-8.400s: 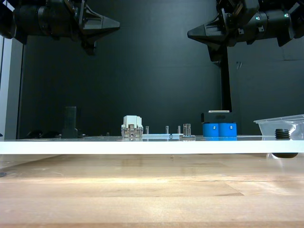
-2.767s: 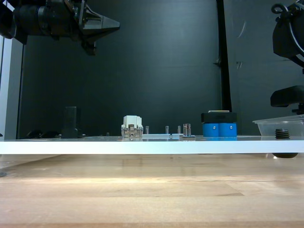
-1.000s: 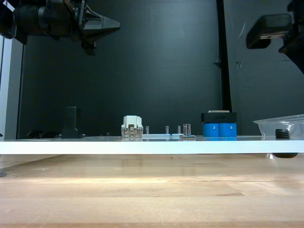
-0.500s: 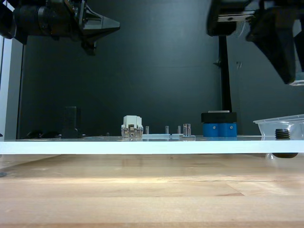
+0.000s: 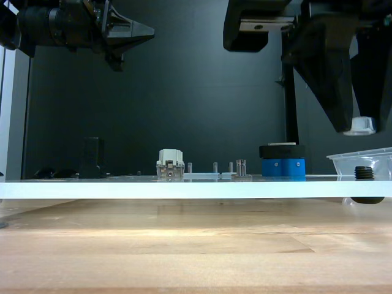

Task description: Pick the M12 nut and place it on its threads and fasten

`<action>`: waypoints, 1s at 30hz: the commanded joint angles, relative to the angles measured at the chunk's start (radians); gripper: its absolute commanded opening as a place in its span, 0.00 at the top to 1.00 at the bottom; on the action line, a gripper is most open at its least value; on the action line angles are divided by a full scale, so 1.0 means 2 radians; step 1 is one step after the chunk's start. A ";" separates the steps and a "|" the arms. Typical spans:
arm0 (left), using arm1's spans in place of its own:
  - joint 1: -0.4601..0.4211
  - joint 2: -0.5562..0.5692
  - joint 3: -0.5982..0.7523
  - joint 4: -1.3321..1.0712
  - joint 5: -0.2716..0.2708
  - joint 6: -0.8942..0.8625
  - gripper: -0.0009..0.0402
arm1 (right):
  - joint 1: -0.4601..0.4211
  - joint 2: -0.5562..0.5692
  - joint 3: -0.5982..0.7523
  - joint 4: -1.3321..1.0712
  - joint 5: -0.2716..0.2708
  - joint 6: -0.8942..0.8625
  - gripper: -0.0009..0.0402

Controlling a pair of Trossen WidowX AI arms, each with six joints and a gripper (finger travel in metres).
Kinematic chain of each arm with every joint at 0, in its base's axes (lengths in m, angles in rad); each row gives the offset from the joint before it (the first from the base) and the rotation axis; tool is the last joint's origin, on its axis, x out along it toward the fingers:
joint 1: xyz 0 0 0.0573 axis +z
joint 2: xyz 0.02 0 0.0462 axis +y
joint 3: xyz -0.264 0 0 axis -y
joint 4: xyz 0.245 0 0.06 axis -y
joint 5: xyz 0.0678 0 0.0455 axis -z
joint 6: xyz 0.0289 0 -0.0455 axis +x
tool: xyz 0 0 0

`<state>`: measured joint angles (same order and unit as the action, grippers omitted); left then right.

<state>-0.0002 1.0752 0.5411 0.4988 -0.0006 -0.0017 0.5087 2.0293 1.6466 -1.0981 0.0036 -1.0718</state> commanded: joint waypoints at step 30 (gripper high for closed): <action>0.000 0.000 0.000 0.000 0.000 0.000 0.98 | -0.003 0.007 -0.047 0.041 -0.002 -0.014 0.93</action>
<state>-0.0002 1.0748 0.5411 0.4980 -0.0006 -0.0021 0.5034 2.0449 1.5631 -1.0233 -0.0002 -1.1015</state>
